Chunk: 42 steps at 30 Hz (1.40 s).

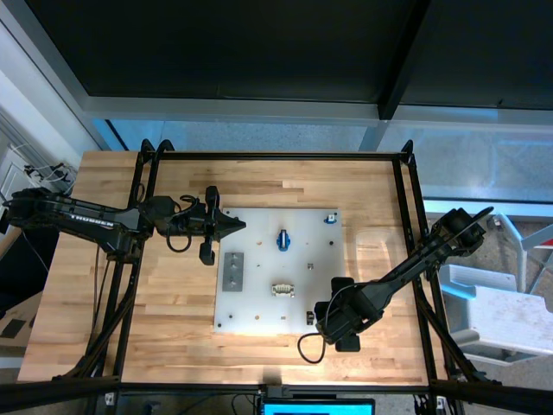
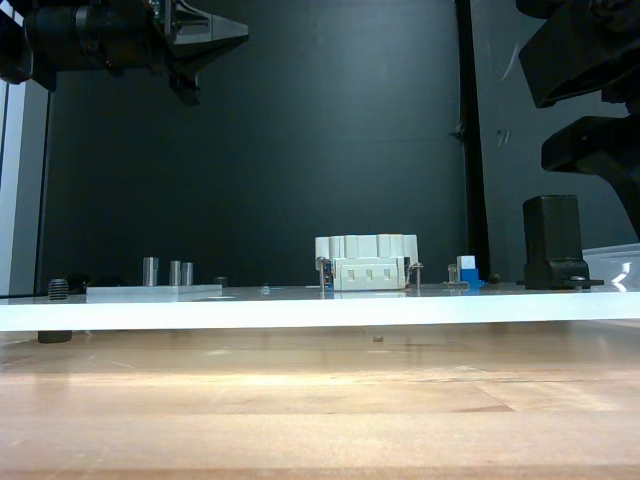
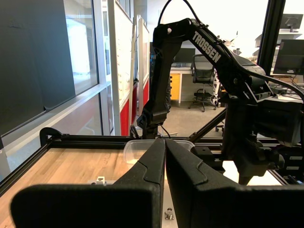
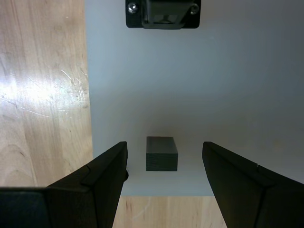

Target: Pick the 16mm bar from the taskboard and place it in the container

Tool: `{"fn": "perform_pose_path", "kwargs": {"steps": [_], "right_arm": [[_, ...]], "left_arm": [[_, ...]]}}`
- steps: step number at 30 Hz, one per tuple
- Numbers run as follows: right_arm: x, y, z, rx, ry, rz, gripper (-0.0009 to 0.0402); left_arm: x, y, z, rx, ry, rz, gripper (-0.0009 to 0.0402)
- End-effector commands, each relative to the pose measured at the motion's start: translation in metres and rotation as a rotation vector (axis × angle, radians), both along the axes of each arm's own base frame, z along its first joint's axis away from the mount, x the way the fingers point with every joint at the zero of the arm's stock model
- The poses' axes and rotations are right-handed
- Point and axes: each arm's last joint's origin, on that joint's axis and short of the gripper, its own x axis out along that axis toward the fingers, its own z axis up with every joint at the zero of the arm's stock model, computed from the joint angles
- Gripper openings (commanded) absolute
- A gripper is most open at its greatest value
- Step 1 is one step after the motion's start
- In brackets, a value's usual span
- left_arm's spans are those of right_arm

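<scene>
Grey 16mm bar [image 4: 161,153] waits under right gripper's [image 4: 164,147] open empty jaws, needing descent and closure; left gripper [image 3: 165,142] hangs closed above taskboard [image 1: 255,303].

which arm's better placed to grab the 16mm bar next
Right. The right gripper hovers open over the taskboard's near corner with the 16mm bar between its fingers, and the container sits off that arm's edge of the board. The left gripper is shut, raised at the far left edge.
</scene>
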Motion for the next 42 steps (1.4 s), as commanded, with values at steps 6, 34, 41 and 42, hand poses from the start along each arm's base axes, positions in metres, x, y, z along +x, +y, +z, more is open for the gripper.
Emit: {"fn": "perform_pose_path", "kwargs": {"steps": [6,34,41,42], "right_arm": [[-0.001,0.000,-0.001,-0.001,0.001,0.000,0.0188],[-0.001,0.000,0.000,0.008,-0.008,0.001,0.0023],[-0.003,-0.002,0.010,0.026,-0.029,0.001,0.0023],[-0.004,-0.002,0.012,0.028,-0.033,0.001,0.0023]], "left_arm": [[0.000,0.000,0.000,0.000,0.000,0.000,0.0000],[0.000,0.000,0.000,0.000,0.000,0.000,0.0000],[0.000,0.000,0.000,0.000,0.000,0.000,0.0000],[0.000,0.000,0.000,0.000,0.000,0.000,0.0000]]}}
